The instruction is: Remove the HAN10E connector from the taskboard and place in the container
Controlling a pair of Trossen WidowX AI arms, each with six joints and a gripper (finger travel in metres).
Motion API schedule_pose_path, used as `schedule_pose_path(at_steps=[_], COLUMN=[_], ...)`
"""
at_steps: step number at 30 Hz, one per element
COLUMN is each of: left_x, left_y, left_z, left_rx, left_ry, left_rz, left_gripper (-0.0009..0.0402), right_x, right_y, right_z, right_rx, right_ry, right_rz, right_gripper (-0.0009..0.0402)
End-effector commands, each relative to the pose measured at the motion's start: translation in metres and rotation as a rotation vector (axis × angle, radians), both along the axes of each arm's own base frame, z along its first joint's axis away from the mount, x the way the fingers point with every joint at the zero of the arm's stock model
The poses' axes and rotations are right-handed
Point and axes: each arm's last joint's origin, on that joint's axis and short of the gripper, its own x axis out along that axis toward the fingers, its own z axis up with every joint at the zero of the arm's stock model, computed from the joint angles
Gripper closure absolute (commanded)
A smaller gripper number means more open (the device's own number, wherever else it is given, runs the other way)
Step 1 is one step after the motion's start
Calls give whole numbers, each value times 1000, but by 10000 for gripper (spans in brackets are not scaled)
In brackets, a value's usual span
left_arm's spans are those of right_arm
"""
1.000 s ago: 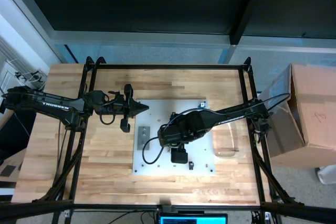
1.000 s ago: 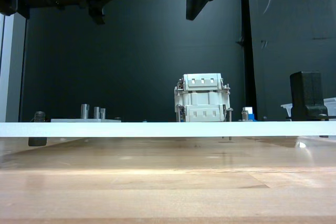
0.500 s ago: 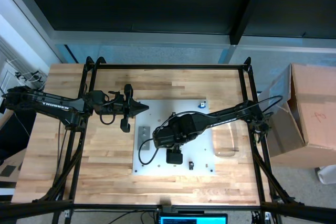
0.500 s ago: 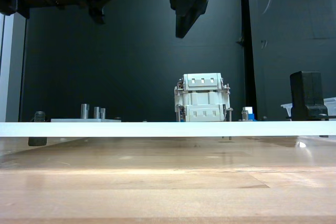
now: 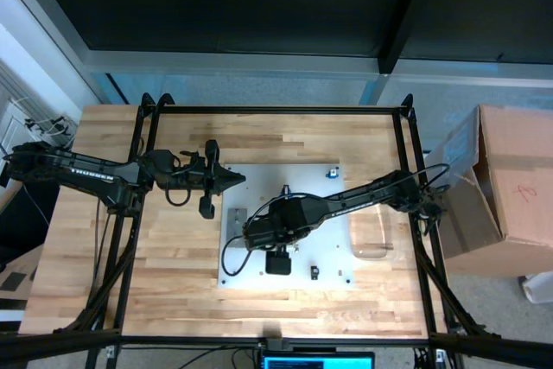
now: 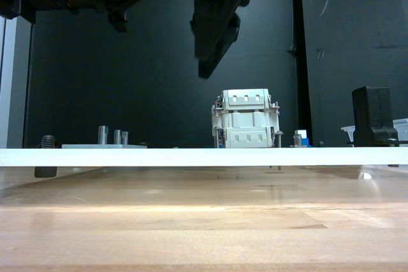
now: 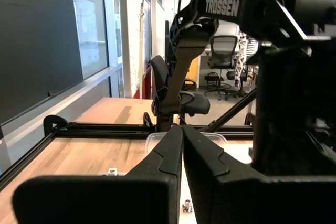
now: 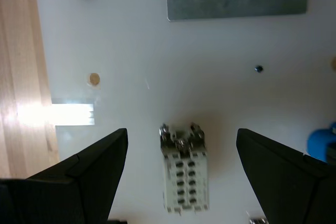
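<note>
Toward the board's near edge, the right gripper had dropped and slid leftward over the last second. It went from high at the top of the low view to hanging above the connector, a little to its left and not touching it. Its fingers stood wide apart and held nothing, with the connector showing between them from above. The connector itself had not moved: it stood upright in its seat on the board. I judged this the approach before the grasp, with pulling out and carrying yet to do. Beside the board's right edge lay the clear container. Farther off, over the board's far left corner, the left gripper hung as before, fingers pressed together on nothing.
</note>
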Motion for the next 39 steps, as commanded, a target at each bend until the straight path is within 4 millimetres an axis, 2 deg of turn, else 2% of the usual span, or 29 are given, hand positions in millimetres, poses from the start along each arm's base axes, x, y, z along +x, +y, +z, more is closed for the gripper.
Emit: schedule_pose_path(at_steps=[1, 10, 11, 15, 22, 26, 39], left_x=[0, 0, 0, 0, 0, 0, 0], left_y=[0, 0, 0, 0, 0, 0, 0], left_z=[0, 0, 0, 0, 0, 0, 0], left_rx=[0, 0, 0, 0, 0, 0, 0], left_ry=[-2, -2, -1, -1, 0, -1, -1], left_rz=[0, 0, 0, 0, 0, 0, 0], left_gripper=[393, 393, 393, 393, 393, 393, 393], right_x=[4, 13, 16, 21, 24, 25, 26], right_y=[0, -2, -2, -2, -2, -3, -4], right_z=[-7, -23, -31, -44, -50, -55, -55], right_rx=[23, 18, 15, 11, 10, 8, 5], right_ry=[10, 10, 24, 37, 42, 48, 46], right_rz=[5, 10, 8, 6, 4, 2, 16], right_gripper=[102, 103, 103, 103, 111, 155, 369])
